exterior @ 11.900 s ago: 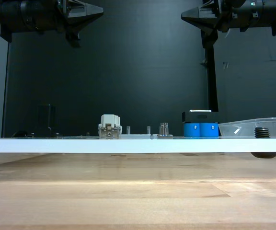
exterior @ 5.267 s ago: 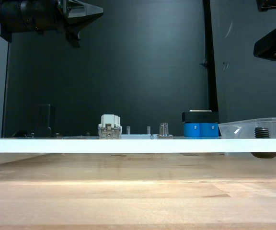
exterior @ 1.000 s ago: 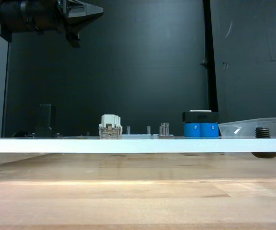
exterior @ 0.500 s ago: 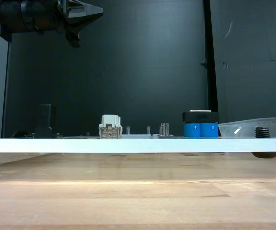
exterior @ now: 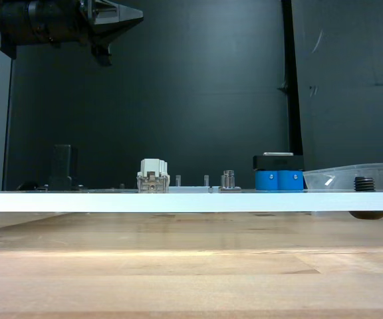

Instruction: Remove the RJ45 connector from the taskboard and place in the container

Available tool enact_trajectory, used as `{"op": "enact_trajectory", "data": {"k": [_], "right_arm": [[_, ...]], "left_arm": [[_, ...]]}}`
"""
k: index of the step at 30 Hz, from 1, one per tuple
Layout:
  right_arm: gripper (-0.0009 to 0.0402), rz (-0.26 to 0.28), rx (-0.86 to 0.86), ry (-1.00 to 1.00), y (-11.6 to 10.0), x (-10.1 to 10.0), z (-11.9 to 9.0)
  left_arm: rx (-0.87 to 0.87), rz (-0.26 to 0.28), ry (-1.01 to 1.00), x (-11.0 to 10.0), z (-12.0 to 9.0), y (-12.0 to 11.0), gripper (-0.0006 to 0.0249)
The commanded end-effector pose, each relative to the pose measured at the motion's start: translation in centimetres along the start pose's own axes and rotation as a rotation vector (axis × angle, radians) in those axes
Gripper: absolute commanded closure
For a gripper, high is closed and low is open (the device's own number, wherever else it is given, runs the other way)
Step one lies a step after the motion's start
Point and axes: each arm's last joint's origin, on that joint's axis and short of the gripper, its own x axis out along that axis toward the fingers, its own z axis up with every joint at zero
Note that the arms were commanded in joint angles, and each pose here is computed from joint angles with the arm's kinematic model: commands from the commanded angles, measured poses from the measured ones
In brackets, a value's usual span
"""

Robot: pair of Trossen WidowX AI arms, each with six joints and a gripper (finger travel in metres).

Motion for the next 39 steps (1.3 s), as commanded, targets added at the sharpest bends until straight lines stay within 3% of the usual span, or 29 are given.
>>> {"op": "enact_trajectory", "data": {"k": [1,6,19,26,33,39], "right_arm": [[0.0221,-0.001,-0.004,0.000,-0.1,0.1,-0.1],[0.0252,-0.001,-0.021,0.003,-0.1,0.1,-0.1],[0.0396,-0.012,-0.057,0.006,0.0,-1.4,0.2],[0.0388,-0.003,-0.057,0.004,-0.2,-3.4,0.4],[0.0392,-0.075,-0.070,-0.011,-1.7,-7.5,1.3],[0.0393,-0.099,-0.061,-0.069,-3.8,-9.8,3.2]], "left_arm": [[0.000,0.000,0.000,0.0,0.0,0.0,0.0243],[0.000,0.000,0.000,0.0,0.0,0.0,0.0243],[0.000,0.000,0.000,0.0,0.0,0.0,0.0243],[0.000,0.000,0.000,0.0,0.0,0.0,0.0243],[0.000,0.000,0.000,0.0,0.0,0.0,0.0243],[0.000,0.000,0.000,0.0,0.0,0.0,0.0243]]}}
